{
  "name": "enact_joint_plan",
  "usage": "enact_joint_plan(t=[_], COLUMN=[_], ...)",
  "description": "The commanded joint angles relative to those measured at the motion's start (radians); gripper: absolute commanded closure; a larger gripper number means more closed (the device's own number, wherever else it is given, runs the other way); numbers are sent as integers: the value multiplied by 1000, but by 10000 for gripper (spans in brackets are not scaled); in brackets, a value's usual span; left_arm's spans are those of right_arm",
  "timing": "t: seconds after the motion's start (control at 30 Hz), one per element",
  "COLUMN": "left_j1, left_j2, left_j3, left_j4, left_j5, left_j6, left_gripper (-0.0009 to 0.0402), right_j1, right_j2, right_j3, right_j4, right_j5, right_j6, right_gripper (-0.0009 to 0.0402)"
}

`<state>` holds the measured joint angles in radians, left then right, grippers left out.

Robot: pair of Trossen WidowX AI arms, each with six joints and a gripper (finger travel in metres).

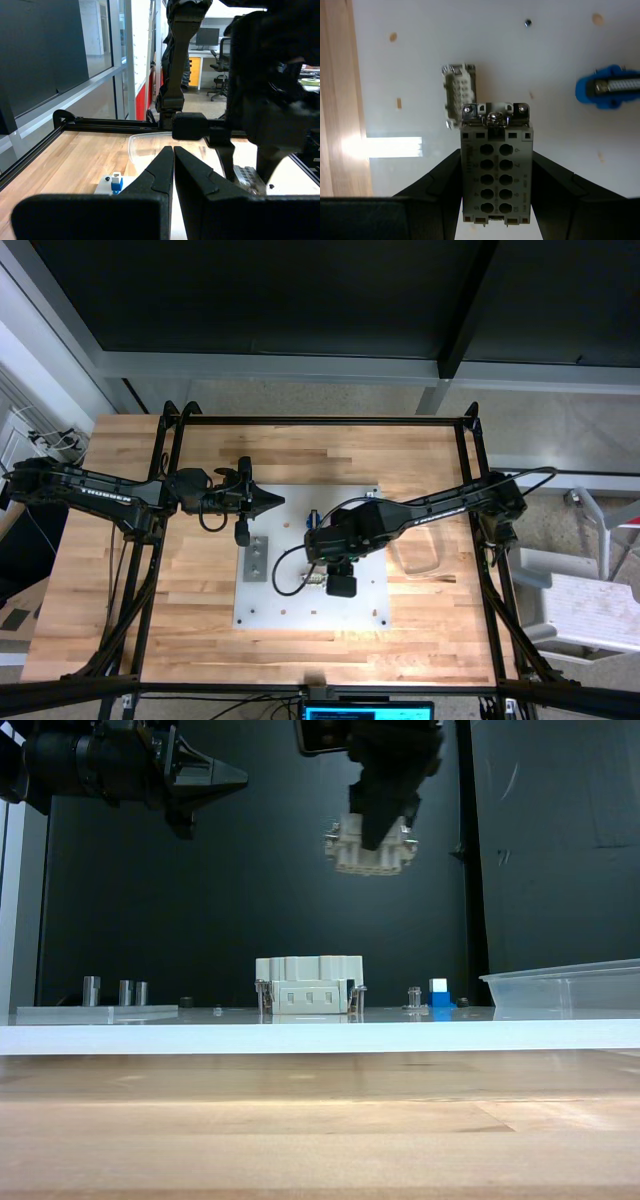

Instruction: Remove the HAN10-E connector and place it in the container

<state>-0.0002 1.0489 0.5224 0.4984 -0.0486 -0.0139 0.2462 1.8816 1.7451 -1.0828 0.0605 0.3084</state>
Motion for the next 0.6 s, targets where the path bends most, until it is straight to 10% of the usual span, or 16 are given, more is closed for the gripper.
enact_joint_plan(t=[0.03,0.6], left_j1=[0,0], left_j2=[0,0], left_j3=[0,0], left_j4=[0,0], left_j5=[0,0], left_j6=[0,0], left_gripper=[393,393], right_j1=[0,-10], right_j2=[-49,-364], right_j3=[-62,-463], right_j4=[3,57], right_j5=[0,0], right_j6=[1,109], right_gripper=[338,339])
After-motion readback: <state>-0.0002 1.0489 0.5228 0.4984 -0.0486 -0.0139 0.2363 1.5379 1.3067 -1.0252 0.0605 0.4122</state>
